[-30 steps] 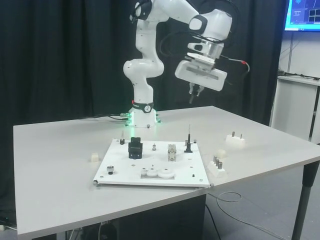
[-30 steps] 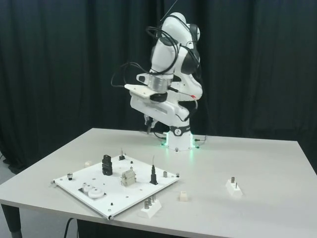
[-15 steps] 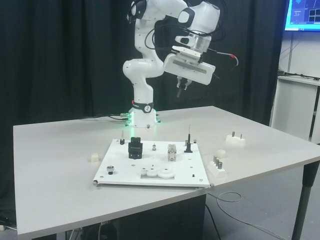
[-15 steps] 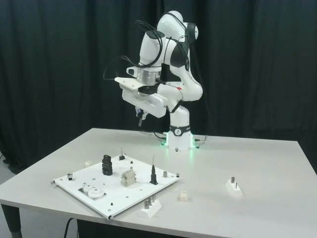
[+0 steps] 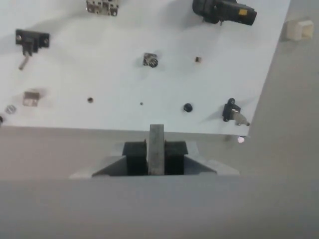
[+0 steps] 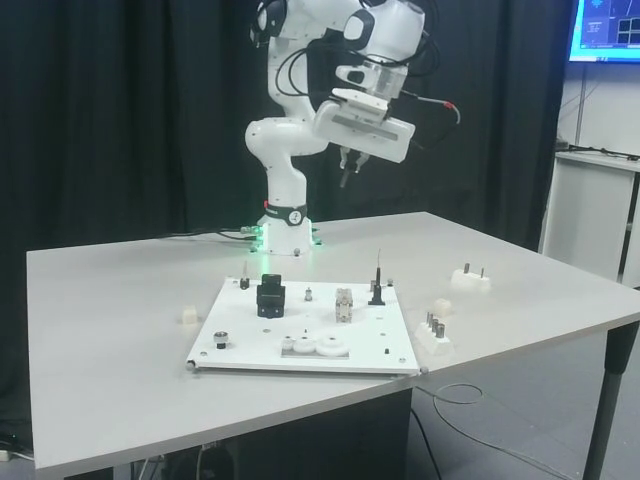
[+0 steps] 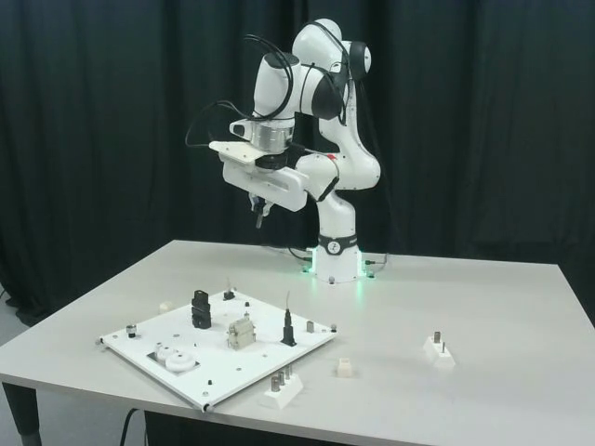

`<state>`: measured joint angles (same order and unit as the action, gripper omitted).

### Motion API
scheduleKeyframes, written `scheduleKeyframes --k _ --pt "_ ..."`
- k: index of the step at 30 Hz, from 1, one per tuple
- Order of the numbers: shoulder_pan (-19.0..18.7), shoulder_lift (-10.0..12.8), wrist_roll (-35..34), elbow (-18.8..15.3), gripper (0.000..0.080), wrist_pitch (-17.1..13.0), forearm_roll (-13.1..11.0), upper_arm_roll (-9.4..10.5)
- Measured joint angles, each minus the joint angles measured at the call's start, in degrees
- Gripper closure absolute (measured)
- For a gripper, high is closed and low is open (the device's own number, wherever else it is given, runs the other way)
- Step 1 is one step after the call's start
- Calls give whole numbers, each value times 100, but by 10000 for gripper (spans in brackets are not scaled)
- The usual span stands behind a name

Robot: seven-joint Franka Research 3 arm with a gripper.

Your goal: Insert square peg 2.

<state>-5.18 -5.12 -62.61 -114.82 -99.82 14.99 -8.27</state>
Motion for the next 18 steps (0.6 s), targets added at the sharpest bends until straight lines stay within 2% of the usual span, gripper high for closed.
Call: scheduleKeyframes --k 7,18 --pt "107 -74 762 -90 732 143 -11 -48" --pt "228 -85 1390 -160 732 239 -78 -300"
